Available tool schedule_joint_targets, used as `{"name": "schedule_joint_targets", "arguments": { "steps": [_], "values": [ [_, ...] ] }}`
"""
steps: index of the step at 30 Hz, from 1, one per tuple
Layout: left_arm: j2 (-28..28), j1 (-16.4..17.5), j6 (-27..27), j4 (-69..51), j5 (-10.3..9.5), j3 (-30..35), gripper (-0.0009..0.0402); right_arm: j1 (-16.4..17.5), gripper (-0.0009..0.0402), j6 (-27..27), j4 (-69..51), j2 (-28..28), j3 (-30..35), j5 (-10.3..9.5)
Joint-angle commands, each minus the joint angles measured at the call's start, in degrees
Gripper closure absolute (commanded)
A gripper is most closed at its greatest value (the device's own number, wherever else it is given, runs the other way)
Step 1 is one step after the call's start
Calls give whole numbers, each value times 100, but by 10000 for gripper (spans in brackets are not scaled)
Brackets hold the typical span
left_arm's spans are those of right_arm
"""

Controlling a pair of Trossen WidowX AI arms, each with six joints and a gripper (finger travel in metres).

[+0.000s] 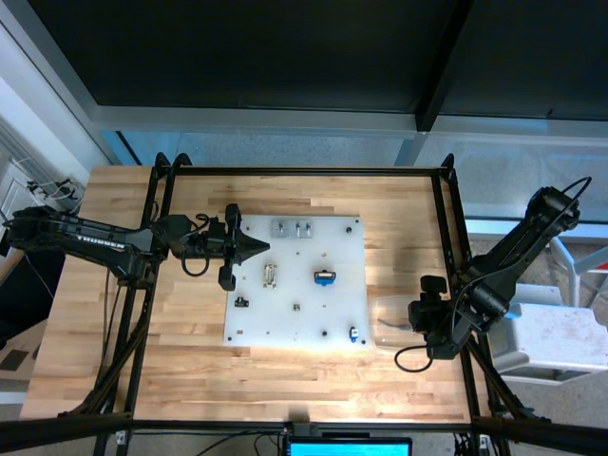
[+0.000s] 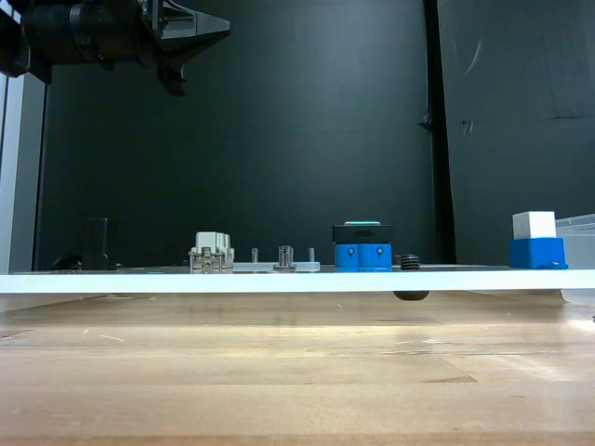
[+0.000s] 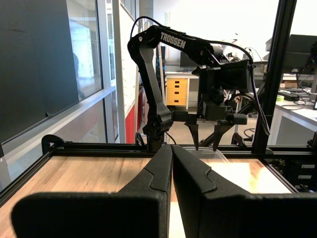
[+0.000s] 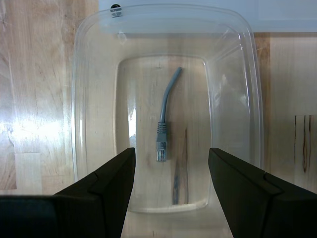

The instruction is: Remove the rj45 connector and place it in the container

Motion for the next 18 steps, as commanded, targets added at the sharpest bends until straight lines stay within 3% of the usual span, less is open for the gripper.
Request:
{"name": "schedule_joint_targets", "arguments": {
  "steps": [1,18],
  "values": [
    [2,2,0,2,0,2,393,0,187,2,7,0,2,0],
    [0,0,0,2,0,2,393,2,187,240,33,0,2,-4]
  ]
}}
